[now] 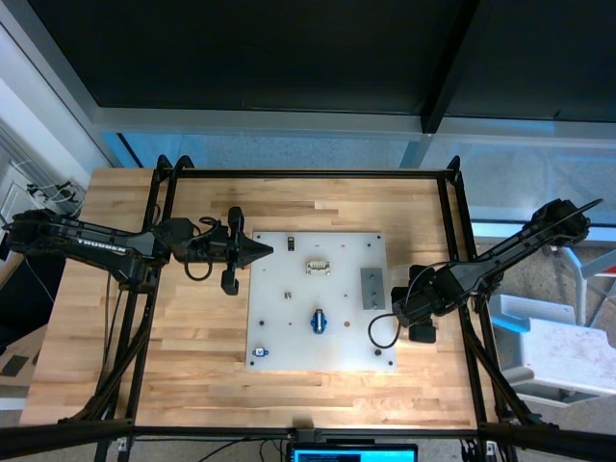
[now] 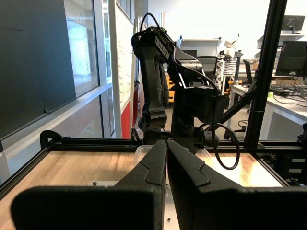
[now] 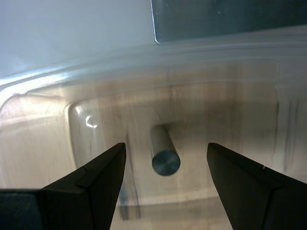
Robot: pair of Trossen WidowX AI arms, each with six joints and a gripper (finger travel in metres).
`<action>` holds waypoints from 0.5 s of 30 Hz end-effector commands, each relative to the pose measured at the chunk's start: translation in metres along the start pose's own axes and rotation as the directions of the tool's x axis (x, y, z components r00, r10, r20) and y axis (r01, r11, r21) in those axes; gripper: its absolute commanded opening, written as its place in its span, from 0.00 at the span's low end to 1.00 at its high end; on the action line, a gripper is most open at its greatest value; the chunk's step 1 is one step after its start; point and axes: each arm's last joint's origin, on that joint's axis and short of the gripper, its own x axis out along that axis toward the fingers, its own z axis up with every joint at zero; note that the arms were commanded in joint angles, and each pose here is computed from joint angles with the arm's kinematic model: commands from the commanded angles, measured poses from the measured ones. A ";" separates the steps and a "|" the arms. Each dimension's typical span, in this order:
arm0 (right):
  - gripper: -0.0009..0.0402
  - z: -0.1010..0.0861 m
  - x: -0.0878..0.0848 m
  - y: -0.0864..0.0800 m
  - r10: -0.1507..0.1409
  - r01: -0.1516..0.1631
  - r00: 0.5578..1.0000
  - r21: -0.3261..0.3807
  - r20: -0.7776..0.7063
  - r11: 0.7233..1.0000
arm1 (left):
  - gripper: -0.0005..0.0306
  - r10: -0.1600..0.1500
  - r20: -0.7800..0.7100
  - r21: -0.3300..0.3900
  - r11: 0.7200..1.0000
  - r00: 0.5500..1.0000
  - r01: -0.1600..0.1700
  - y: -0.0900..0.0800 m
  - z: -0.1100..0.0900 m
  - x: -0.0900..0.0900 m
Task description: Pick the 16mm cylinder and place it in the taskboard
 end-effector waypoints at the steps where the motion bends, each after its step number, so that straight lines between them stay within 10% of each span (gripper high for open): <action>1: 0.60 -0.001 0.003 0.000 0.003 -0.003 1.000 0.005 0.001 1.000 | 0.02 0.000 0.000 0.000 1.000 1.000 0.000 0.000 0.000 0.000; 15: 0.60 -0.004 0.009 -0.001 0.005 -0.005 1.000 0.007 -0.006 1.000 | 0.02 0.000 0.000 0.000 1.000 1.000 0.000 0.000 0.000 0.000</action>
